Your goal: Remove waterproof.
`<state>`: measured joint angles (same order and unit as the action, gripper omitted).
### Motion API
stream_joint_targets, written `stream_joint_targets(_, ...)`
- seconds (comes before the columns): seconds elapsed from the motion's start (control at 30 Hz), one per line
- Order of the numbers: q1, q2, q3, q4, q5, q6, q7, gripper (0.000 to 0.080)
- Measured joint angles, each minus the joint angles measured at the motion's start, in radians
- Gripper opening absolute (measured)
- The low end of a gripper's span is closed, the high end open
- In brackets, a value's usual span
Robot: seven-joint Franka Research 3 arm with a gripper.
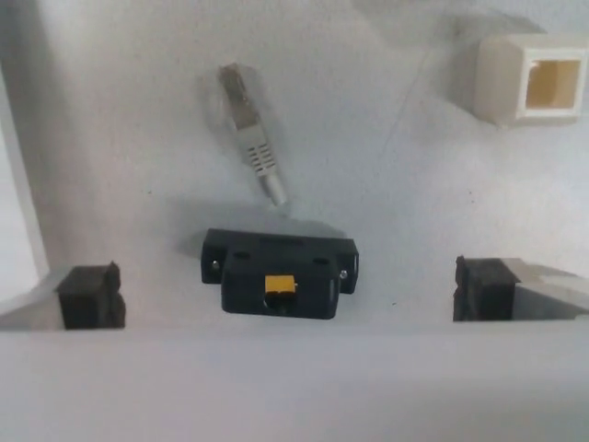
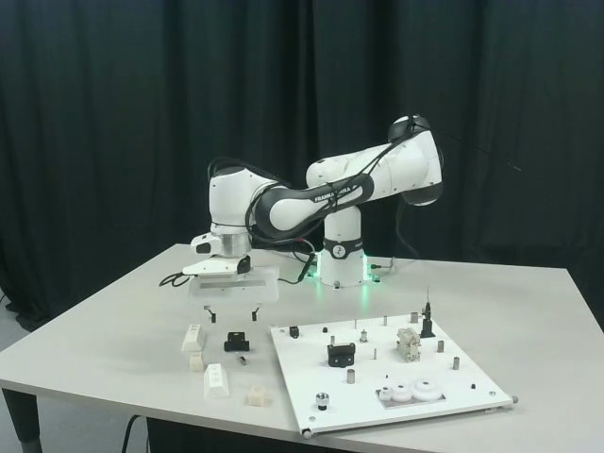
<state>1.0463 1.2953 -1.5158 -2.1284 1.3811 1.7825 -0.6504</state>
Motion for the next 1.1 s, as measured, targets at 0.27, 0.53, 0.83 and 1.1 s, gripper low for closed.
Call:
stream_joint_targets(0.27,0.011,-0.003,-0.005,0.000,-0.002,-0.006,0.000,0.0800)
stream_joint_targets(0.53,0.031,-0.005,-0.020,-0.003,-0.021,-0.041,0.000,0.0800)
stream_joint_targets(0.83,0.089,-0.009,-0.051,-0.022,-0.027,-0.088,0.000,0.0800)
stream_joint_targets(1.1,0.170,-0.017,-0.087,-0.048,-0.027,-0.115,0.007,0.0800)
